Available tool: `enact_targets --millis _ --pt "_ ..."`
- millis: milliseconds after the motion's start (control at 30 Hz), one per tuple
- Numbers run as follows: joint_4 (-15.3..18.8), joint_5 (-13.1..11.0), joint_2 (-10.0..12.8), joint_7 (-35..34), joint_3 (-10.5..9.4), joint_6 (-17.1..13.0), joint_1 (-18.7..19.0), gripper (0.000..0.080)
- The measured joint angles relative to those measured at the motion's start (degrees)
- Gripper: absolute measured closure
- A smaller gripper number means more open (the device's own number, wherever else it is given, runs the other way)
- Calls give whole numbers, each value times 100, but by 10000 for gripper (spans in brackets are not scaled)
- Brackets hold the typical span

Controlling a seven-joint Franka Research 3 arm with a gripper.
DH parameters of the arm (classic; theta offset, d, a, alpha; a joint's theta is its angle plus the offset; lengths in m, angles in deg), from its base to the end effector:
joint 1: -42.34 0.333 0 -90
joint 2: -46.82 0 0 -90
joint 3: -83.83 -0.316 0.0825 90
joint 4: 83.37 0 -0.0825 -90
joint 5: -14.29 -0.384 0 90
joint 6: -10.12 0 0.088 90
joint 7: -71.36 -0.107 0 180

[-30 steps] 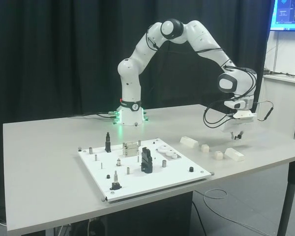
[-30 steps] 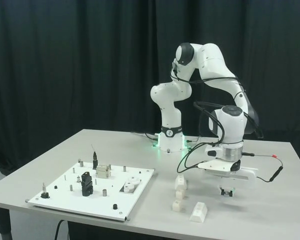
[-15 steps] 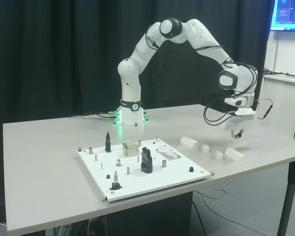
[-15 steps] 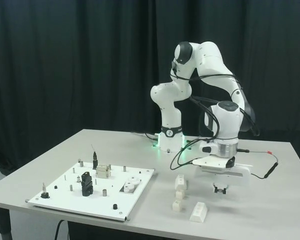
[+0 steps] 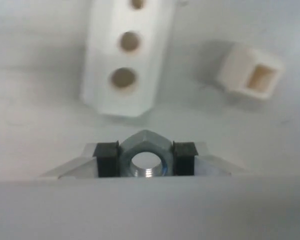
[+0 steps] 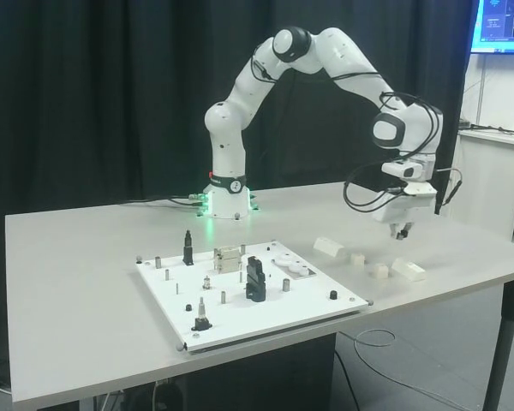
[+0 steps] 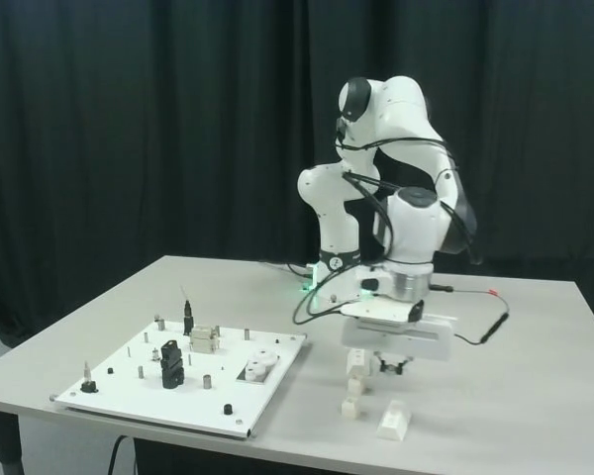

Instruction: Insert bolt 4.

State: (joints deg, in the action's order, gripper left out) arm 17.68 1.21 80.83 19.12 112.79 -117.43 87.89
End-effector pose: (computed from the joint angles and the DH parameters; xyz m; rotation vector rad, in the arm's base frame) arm 0.6161 0.2208 0.2584 2.8492 -1.0410 0.0275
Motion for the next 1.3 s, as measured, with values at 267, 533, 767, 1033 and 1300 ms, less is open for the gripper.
enact_targets --millis 267,533,767,1033,1300 --pt "0 17 -100 1463 18 39 -428 578" --pt "-14 17 -204 2558 11 41 -866 578" --pt "-133 17 -225 3270 6 40 -1217 578" --pt "-287 14 -221 4152 -33 38 -1594 578" --pt "-476 8 -166 4745 -189 38 -2036 578"
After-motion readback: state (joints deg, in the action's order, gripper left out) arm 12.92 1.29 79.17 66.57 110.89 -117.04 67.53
